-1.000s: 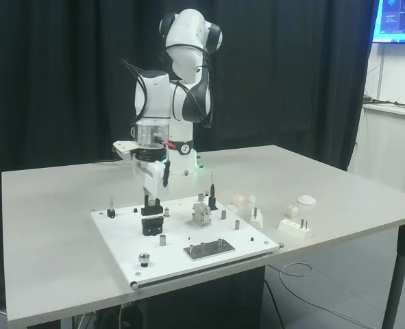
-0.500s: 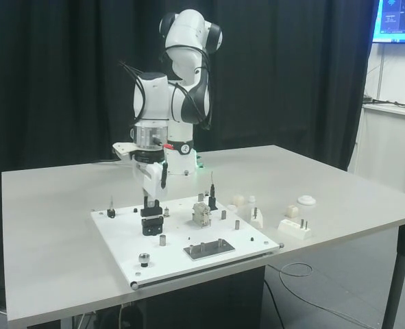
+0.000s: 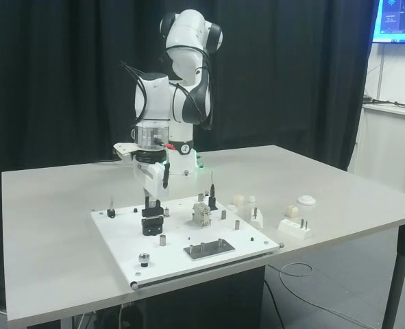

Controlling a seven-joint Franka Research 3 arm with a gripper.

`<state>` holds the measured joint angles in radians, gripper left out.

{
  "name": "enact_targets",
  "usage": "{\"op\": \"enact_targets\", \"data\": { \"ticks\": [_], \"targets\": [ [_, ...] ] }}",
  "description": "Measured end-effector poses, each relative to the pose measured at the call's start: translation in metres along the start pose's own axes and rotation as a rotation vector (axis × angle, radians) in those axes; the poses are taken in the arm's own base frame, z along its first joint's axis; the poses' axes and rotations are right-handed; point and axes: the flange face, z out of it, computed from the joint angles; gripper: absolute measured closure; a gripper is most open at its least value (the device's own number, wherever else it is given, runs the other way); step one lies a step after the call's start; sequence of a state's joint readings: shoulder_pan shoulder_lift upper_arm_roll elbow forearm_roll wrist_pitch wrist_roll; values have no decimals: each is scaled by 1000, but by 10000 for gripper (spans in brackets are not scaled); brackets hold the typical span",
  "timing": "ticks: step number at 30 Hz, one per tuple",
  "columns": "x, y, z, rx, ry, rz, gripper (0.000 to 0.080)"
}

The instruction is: Insert D-SUB.

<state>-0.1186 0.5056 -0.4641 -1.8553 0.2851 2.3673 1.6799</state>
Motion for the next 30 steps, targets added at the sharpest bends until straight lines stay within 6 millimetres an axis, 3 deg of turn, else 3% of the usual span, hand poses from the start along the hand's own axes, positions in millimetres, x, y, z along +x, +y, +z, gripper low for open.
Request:
{"op": "enact_targets", "data": {
  "ticks": [30],
  "targets": [
    [-1,-1,0,18,-2,-18,654]
  ]
}}
